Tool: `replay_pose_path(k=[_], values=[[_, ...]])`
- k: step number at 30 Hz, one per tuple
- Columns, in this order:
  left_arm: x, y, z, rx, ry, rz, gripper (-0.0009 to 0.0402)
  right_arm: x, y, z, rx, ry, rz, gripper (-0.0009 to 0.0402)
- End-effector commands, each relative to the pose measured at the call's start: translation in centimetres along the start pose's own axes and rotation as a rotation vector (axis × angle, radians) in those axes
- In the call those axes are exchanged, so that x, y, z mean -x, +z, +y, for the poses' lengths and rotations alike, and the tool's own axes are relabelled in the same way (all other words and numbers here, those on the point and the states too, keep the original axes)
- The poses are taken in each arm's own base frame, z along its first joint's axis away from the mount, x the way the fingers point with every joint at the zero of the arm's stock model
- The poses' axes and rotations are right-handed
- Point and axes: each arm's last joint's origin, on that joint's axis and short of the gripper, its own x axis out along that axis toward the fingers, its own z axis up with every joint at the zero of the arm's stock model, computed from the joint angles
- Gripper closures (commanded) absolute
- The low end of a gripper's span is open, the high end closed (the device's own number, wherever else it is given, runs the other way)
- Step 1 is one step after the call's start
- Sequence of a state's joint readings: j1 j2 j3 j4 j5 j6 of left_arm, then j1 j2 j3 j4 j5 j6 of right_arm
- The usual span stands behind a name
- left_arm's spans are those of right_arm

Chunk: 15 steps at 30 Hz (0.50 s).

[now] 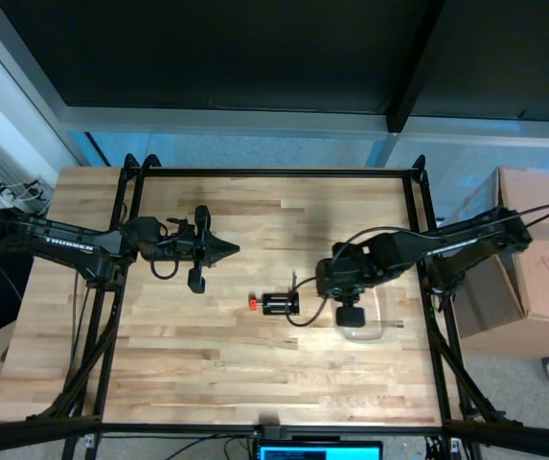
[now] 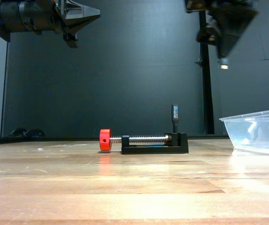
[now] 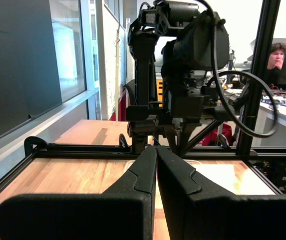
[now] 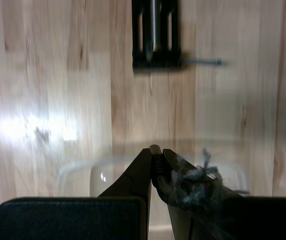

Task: Remove the USB-C connector from the USB-C receptacle and place in the container

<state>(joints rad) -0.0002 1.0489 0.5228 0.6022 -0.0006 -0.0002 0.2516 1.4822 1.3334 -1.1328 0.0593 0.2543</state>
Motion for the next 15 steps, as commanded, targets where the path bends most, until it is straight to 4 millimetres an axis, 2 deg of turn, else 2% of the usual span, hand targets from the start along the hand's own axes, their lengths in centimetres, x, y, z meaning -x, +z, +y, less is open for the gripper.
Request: replay_pose_path(k=[1, 9, 15], values=[[0.0, 0.0, 0.0, 0.0, 0.0, 0.0, 0.0393, 0.0, -2.0, 0.0, -0.004, 0.002, 0.013, 0.0393], [0.0, 0.0, 0.0, 0.0, 0.0, 0.0, 0.0393, -0.5, -6.1, -0.3, -0.036, 0.002, 0.044, 0.0393], [0.0, 0.0, 0.0, 0.0, 0.0, 0.0, 0.0393, -1.4, -7.8, -0.6, -0.051, -0.005, 0.069, 0.0393]])
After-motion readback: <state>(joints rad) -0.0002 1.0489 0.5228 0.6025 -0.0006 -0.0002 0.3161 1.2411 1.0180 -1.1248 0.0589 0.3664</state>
